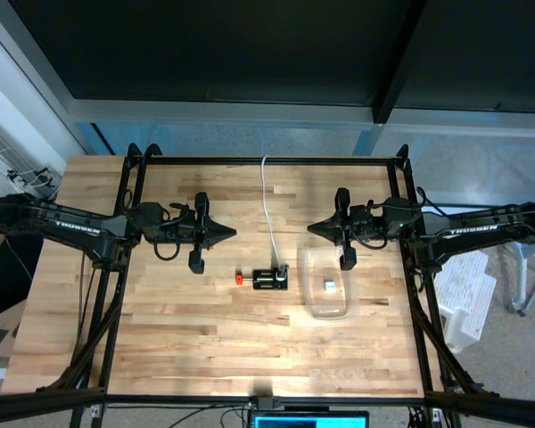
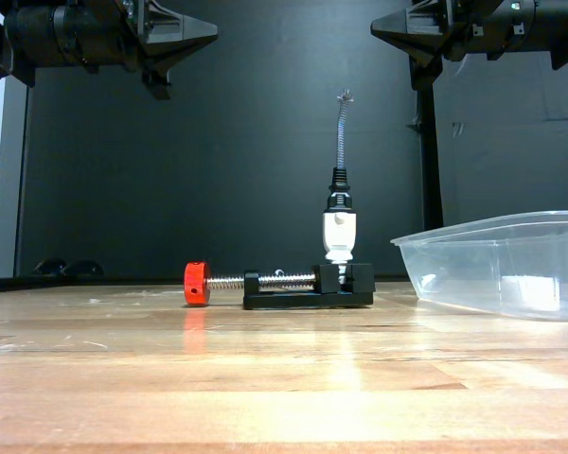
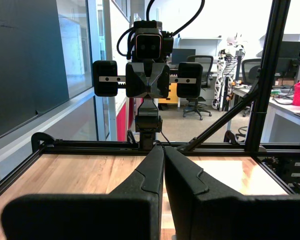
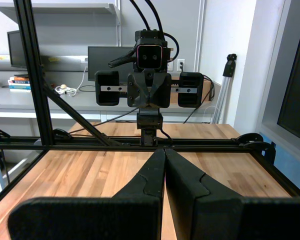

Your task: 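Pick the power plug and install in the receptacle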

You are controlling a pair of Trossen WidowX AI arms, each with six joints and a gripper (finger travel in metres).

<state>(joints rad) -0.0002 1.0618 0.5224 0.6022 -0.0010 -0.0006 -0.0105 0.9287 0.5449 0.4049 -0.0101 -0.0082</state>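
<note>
Receptacle (image 1: 270,278), beside tray (image 1: 314,300), lies between left gripper (image 1: 234,234) and right gripper (image 1: 311,230).

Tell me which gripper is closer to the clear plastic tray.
The right gripper, raised near the far rim of the tray; the left gripper hangs raised across the white cable, farther away.

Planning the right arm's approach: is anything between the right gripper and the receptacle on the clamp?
Nothing visible does. The right gripper hangs shut above the table, as does the left gripper. The receptacle sits below, between them; the clear tray lies beside it and the white cable leaves toward the far edge.
</note>
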